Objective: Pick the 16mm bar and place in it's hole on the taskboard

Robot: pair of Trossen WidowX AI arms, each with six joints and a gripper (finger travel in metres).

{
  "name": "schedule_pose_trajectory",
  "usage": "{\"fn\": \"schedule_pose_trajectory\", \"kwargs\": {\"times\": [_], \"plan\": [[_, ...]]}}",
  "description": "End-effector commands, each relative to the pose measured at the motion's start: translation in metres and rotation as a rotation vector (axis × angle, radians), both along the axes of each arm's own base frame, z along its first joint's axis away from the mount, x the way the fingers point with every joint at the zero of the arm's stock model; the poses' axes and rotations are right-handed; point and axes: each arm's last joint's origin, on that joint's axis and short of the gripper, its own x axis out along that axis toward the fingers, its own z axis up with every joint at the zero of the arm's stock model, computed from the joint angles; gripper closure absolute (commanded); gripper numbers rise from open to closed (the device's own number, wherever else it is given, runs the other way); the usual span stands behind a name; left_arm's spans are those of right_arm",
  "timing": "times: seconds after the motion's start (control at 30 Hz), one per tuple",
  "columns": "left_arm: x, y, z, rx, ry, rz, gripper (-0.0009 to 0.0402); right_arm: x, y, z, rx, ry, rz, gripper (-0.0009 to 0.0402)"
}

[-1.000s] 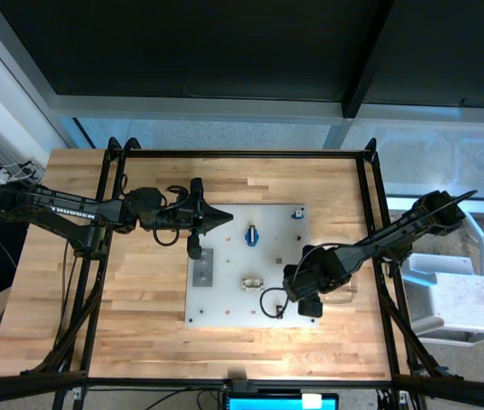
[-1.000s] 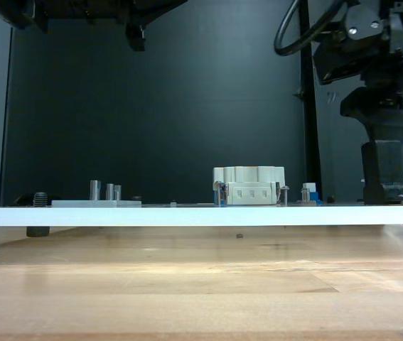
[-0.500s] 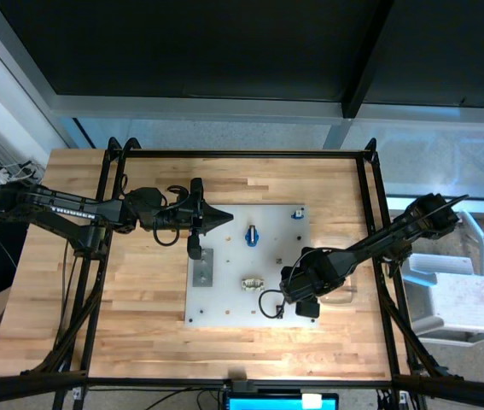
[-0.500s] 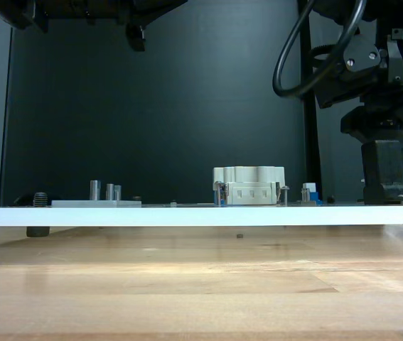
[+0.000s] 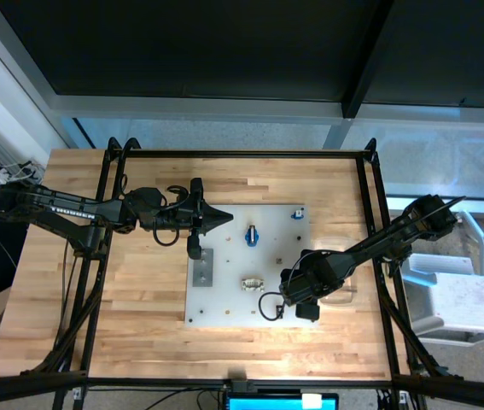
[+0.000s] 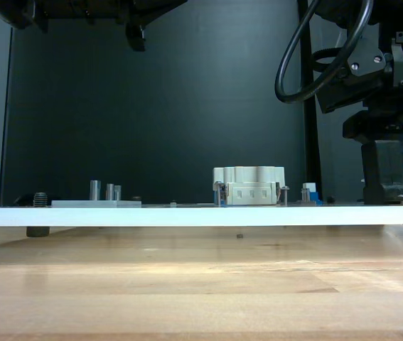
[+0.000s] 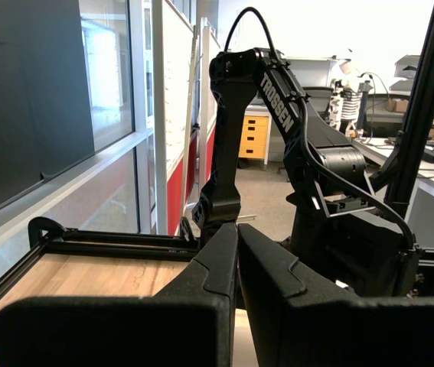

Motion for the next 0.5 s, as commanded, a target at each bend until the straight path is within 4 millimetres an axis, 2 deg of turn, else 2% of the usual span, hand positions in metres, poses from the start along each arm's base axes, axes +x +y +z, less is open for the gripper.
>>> {"fn": "schedule_pose_trajectory", "kwargs": {"times": [0.03,0.5], "plan": [[0.0001,0.0001,0.0,0.0,0.0,0.0,0.0393,0.0,-0.0004,-0.0007,-0.009,0.0,-0.004,0.0195],[0.0001,0.0001,0.0,0.0,0.0,0.0,0.0393,-0.0007,-0.0004,0.0012,-0.002,-0.003,-0.003,0.035]]}}
